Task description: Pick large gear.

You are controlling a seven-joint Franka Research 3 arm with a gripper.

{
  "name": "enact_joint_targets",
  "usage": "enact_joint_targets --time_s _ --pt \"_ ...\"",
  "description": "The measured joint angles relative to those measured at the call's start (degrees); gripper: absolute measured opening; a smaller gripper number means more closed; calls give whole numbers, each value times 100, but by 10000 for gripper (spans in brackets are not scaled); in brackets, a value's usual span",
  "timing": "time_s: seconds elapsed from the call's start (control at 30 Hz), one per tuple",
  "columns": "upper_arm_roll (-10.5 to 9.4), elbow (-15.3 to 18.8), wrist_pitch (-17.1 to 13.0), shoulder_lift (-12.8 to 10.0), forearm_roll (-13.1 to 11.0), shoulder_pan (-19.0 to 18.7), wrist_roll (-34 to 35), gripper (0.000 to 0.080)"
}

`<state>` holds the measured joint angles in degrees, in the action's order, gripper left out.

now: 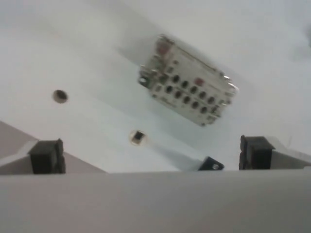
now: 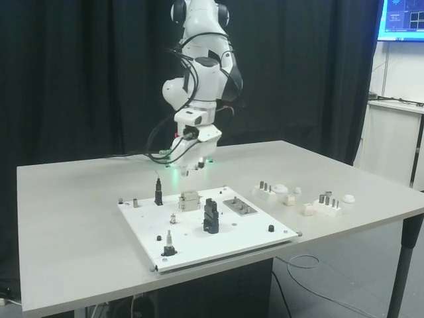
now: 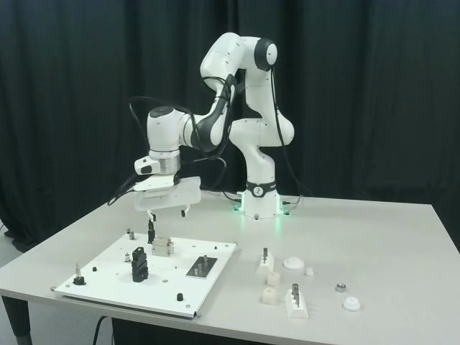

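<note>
Pincer (image 3: 167,213) hangs over far edge of white board (image 3: 108,280), fingers apart, holding nothing. Large gear (image 3: 293,264) lies on grey surface (image 3: 388,244), beside the board, well apart from pincer.

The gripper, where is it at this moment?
In both room views the gripper hangs in the air above the far edge of the white board, over the grey connector block, holding nothing.
</note>
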<state>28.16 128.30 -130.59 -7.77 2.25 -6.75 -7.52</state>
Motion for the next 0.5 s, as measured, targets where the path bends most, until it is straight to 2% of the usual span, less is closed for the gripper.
enact_joint_targets --time_s 0.5 --pt "-21 536 62 539 235 -657 -62 800"
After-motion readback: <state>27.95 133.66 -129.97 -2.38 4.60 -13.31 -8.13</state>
